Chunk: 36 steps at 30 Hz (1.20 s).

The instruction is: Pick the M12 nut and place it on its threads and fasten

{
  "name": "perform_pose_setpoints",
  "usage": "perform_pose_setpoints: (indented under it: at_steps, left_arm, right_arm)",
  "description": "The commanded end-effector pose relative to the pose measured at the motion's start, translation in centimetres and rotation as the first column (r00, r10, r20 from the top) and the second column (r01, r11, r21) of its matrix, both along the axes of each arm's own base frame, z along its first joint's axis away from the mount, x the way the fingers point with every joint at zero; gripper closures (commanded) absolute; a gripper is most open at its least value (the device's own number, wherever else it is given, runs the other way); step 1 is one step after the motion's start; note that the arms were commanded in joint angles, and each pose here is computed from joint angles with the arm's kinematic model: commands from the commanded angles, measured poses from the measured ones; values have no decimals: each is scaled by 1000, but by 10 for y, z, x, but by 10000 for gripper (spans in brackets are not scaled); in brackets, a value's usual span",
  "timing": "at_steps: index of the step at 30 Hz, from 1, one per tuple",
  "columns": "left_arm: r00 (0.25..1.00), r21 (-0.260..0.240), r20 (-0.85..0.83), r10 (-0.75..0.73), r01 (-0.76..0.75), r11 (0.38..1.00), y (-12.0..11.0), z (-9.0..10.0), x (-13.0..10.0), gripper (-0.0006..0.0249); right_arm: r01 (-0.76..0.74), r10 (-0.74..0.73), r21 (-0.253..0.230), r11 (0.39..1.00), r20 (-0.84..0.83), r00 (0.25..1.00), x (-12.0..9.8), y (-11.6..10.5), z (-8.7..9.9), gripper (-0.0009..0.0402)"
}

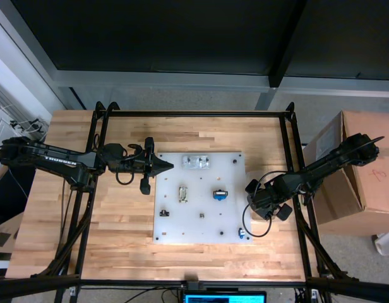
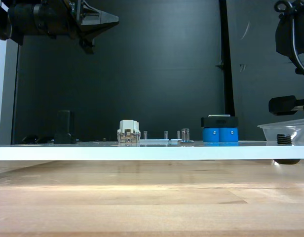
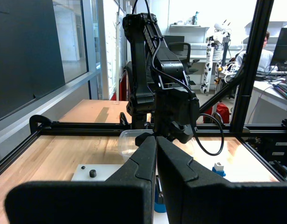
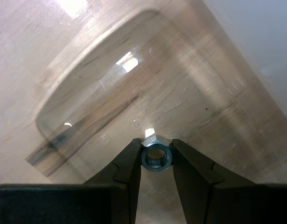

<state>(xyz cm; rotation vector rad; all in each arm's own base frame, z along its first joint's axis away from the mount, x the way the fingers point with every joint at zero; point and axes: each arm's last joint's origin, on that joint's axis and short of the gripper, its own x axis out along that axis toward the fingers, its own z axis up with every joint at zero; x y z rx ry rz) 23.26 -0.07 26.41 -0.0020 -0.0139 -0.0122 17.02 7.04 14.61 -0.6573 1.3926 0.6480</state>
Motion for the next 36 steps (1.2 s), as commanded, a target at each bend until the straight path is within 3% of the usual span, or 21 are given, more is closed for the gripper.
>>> perform_pose_setpoints:
  at_steps: [1,11,18,28,36]
  left_arm:
    - [1000,0,0,0,0,1000,0,0,0,243]
    - [1000,0,0,0,0,1000,0,0,0,243]
    - [1000,0,0,0,0,1000,0,0,0,243]
    - [1000,0,0,0,0,1000,0,0,0,243]
    - [1000,0,0,0,0,1000,0,0,0,243]
  right_arm:
    - [22,-22,5,1000,7,1000,2,1,6,361]
    - [18,-18,6,1000,11,1000,12,6,38,370]
    - [-73,72,7,997,35,997,29,27,59,370]
    - [-228,229,-7,974,31,973,79,63,91,371]
    - [-311,312,-14,950,30,950,117,92,90,368]
